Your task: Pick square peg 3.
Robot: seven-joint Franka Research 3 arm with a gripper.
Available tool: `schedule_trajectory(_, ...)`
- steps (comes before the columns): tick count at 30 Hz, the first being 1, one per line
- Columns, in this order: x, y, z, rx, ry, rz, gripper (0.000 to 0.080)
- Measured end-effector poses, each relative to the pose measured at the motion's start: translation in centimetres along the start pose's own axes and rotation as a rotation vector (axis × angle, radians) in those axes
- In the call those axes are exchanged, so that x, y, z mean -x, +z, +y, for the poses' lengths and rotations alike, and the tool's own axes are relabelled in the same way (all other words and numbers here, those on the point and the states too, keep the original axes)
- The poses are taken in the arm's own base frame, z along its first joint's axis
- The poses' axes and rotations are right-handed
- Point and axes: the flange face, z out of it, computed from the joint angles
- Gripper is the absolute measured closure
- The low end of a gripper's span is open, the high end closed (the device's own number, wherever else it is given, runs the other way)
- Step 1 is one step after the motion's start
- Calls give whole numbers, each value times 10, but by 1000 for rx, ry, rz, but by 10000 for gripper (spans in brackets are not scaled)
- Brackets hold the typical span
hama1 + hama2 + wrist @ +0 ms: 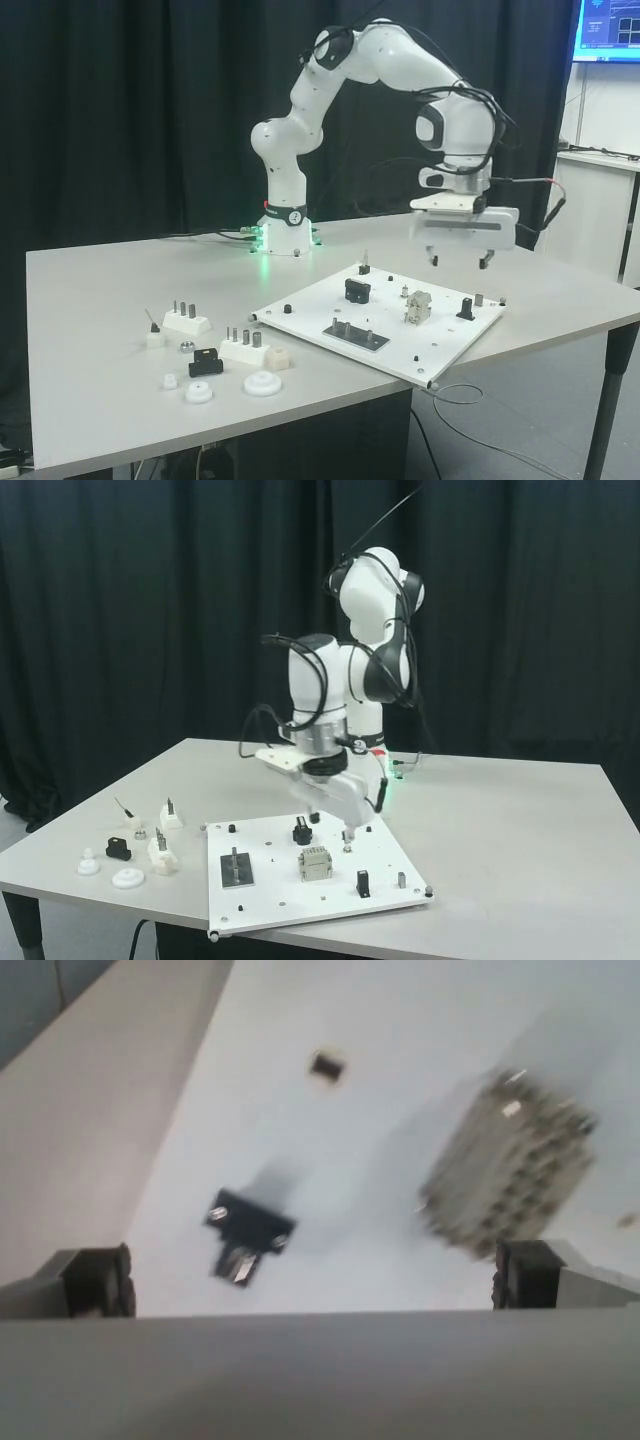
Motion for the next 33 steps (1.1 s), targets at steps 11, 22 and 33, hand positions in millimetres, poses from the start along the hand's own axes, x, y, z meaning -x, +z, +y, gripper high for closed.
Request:
schedule_trajectory(11, -47, -22, 5, 67, -119, 48, 3)
schedule_trajectory(22, -91, -34, 20, 175, -248, 78, 3)
schedule_trajectory(33, -141, -33, 40, 258, -416, 66, 3)
